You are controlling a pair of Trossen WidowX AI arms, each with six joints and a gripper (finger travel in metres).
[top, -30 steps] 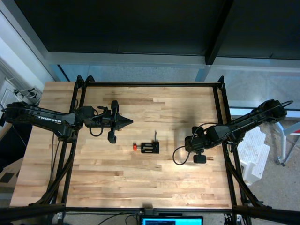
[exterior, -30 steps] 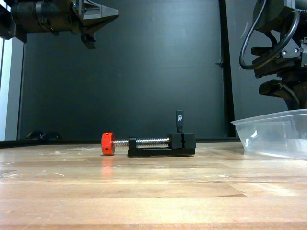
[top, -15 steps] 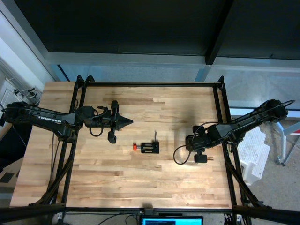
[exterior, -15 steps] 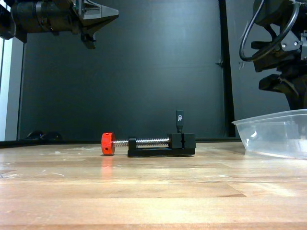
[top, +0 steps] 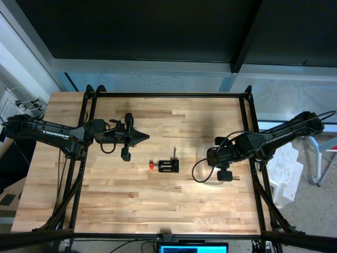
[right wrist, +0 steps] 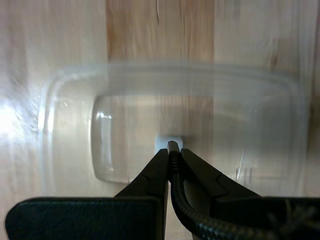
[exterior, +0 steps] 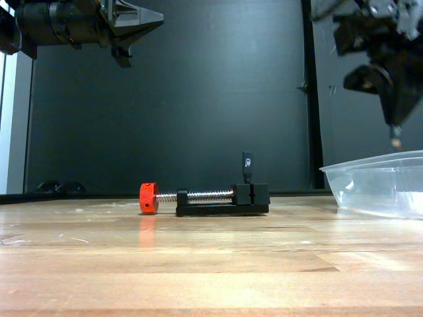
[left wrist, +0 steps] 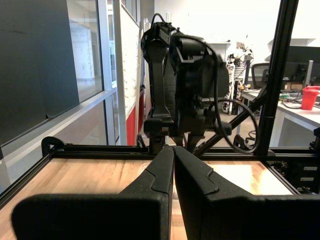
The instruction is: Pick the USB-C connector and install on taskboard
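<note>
Right wrist view: R claw [right wrist: 172, 151] narrow, fingers [right wrist: 156, 169] clamped on connector [right wrist: 173, 146]. Black braided cable [right wrist: 184, 205] runs back btwn the fingers. Connector tip pokes just past the fingertips. Straight beneath claw: clear tray [right wrist: 175, 70], sitting on worktop [right wrist: 160, 30].

Low view: R claw points down. Connector tip hangs above tray rim, not touching it. Taskboard [exterior: 221, 201] lies flat on worktop, well apart from R claw, off toward the L arm side. Orange knob [exterior: 149, 197] is at the board end farther from R claw. Pin [exterior: 246, 166] stands upright at the end nearer R claw. Nothing touches the board.

Left wrist view: L claw [left wrist: 173, 150] closed, fingers pressed together, nothing btwn them.

High view: L claw is held above worktop, aimed toward the R arm. Taskboard is near it, lower and toward the near edge, no contact. Tray hardly discernible in this view.
</note>
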